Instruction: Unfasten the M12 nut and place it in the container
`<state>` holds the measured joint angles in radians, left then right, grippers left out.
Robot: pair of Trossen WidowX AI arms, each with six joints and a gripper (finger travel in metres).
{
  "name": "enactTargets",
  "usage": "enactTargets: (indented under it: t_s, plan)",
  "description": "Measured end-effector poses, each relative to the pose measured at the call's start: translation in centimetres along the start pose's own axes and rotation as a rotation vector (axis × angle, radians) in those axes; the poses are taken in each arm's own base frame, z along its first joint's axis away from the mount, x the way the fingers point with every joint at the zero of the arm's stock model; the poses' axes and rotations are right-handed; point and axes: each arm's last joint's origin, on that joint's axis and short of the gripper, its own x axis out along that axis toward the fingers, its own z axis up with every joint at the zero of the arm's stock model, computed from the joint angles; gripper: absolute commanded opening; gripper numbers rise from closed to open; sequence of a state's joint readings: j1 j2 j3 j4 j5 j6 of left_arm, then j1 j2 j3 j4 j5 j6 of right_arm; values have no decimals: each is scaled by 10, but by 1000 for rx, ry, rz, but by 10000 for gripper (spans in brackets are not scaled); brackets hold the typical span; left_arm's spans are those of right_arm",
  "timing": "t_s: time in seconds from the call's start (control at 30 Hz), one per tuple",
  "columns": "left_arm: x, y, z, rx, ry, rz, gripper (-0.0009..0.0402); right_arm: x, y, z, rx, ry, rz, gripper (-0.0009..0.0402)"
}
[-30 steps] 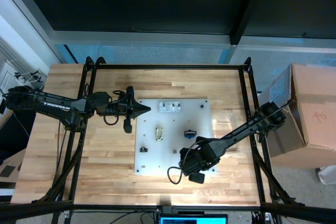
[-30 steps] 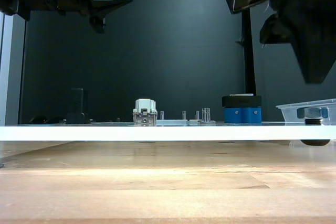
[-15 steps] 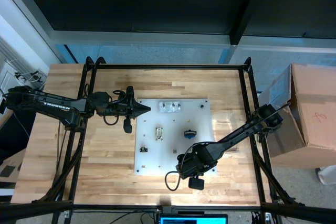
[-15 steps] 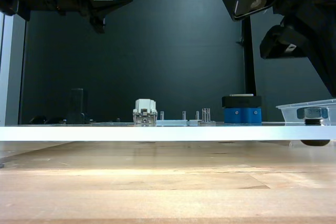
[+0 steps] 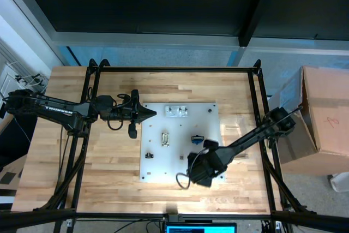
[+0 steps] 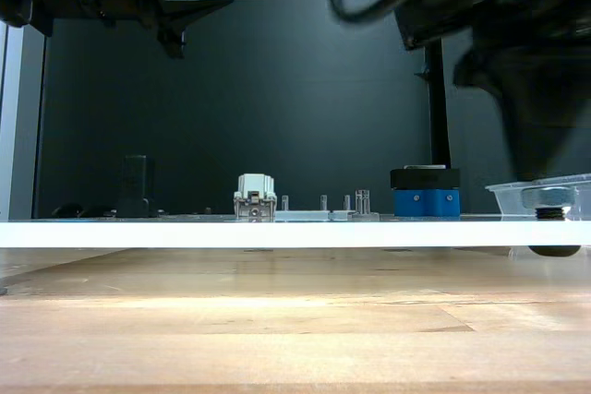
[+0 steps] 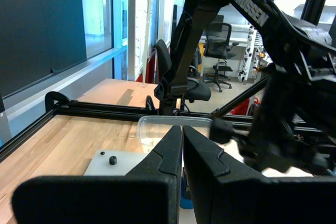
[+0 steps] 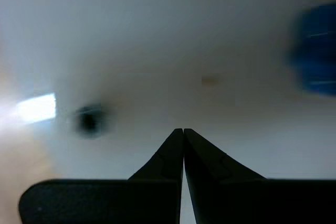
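Note:
The small silver nut (image 6: 549,197) sits on its black stud (image 6: 552,214) at the white board's (image 5: 155,170) near right edge, in front of the clear container (image 6: 517,189). In the high view my right arm hides it. My right gripper (image 6: 538,169) hangs just above the nut, shut, with nothing between its fingers (image 8: 183,130). It is over the board's near right part (image 5: 200,174). My left gripper (image 5: 152,114) is held high at the board's far left edge, also shut and holding nothing (image 7: 182,129). The clear container (image 5: 232,127) lies on the table just right of the board.
A blue-based part (image 6: 425,200) and a white connector (image 6: 254,198) stand mid-board. A black post (image 6: 136,186) rises at the left in the low view. A cardboard box (image 5: 319,118) sits off the table's right edge. A black frame rims the table.
My right gripper swung toward the near edge and then came back, and now stands over the nut in the low view. The nut and my left arm have not moved.

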<state>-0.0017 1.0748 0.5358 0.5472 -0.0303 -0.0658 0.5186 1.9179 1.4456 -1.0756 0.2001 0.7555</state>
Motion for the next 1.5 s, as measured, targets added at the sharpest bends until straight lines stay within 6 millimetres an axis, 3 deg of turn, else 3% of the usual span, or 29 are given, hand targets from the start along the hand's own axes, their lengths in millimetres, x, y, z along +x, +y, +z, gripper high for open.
enactTargets:
  t_s: [0.3,0.57,0.97,1.13,1.3,1.5]
  plan:
    - [0,0,0,0,0,0,0,-10,-1,-3,17,47,95,0]
    - [0,0,0,0,0,0,0,-12,13,2,-123,80,354,0]
    - [0,0,0,0,0,0,0,10,24,8,-129,69,361,0]
    - [0,0,0,0,0,0,0,11,22,8,-126,53,320,0]
    - [0,0,0,0,0,0,0,5,4,-1,-53,62,65,0]
    - [0,0,0,0,0,0,0,-4,0,-3,-24,58,69,0]
